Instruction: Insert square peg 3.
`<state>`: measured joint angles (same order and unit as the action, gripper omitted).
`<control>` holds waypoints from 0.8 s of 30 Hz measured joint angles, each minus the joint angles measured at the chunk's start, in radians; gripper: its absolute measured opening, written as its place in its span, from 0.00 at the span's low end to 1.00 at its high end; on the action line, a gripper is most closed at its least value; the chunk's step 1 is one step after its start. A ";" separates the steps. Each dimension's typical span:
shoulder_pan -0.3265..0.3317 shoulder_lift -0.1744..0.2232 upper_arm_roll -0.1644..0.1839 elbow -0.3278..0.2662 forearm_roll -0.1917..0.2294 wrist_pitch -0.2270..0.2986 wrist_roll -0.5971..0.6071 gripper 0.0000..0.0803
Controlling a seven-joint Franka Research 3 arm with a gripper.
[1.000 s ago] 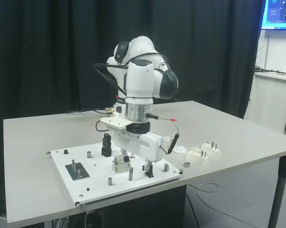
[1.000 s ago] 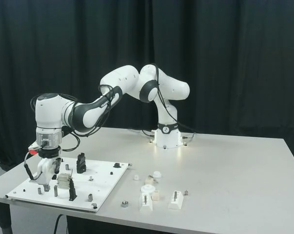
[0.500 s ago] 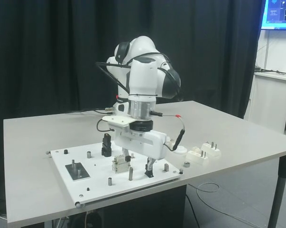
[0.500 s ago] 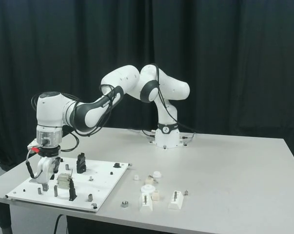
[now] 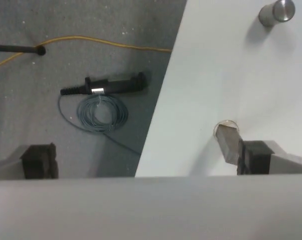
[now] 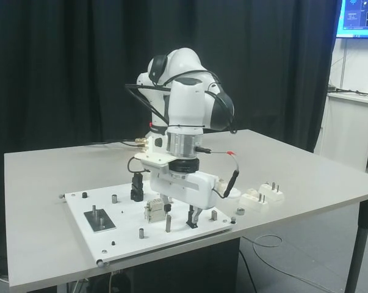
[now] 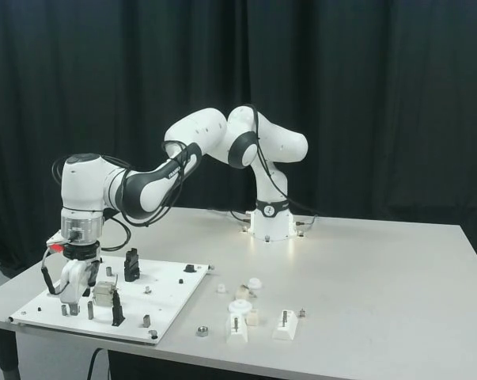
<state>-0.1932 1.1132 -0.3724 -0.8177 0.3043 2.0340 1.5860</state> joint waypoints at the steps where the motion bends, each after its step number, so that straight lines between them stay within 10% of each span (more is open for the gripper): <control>1: 0.000 0.001 0.000 0.000 0.000 0.001 0.000 1.00; 24: 0.000 0.007 0.001 0.000 0.000 0.017 0.034 1.00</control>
